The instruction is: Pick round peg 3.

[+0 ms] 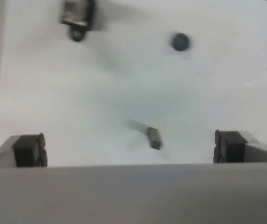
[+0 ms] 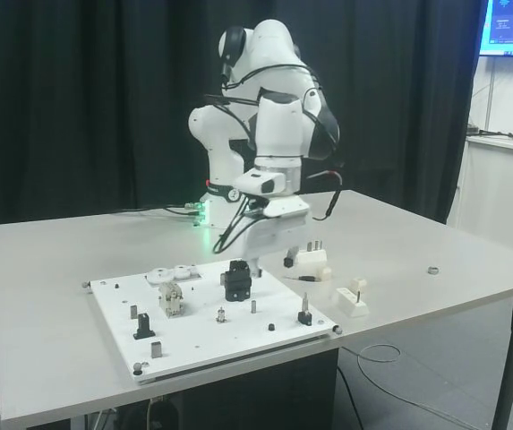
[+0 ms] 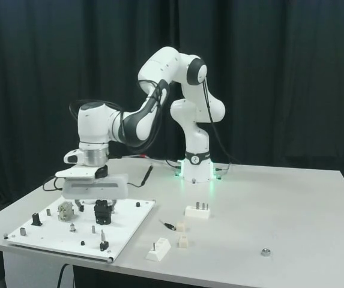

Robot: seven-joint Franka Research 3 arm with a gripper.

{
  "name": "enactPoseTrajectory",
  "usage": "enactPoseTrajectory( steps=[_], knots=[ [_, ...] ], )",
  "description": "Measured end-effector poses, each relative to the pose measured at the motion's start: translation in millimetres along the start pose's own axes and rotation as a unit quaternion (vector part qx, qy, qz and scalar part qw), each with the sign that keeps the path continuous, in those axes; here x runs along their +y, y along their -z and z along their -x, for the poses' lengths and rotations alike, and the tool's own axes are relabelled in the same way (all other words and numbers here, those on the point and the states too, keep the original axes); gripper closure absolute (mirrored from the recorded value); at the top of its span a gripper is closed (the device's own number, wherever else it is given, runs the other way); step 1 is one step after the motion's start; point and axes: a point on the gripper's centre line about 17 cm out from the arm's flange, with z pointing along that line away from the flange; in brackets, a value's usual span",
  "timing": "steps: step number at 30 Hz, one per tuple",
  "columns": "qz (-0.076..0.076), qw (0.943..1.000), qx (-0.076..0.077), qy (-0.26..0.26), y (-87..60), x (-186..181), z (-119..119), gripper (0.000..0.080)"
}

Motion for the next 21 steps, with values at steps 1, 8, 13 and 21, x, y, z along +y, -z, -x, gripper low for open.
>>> enactPoseTrajectory(
  steps=[1, 8, 13, 21],
  knots=[
    [-0.001, 0.9999, 0.001, 0.010, 2.1, -5, -1, 0.0003],
    [-0.008, 0.9973, 0.007, 0.073, 14.6, -40, -10, 0.0003],
    [-0.010, 0.9940, 0.006, 0.108, 22.4, -64, -11, 0.0003],
    [0.006, 0.9881, 0.003, 0.154, 35.5, -95, -4, 0.0003]
  ],
)
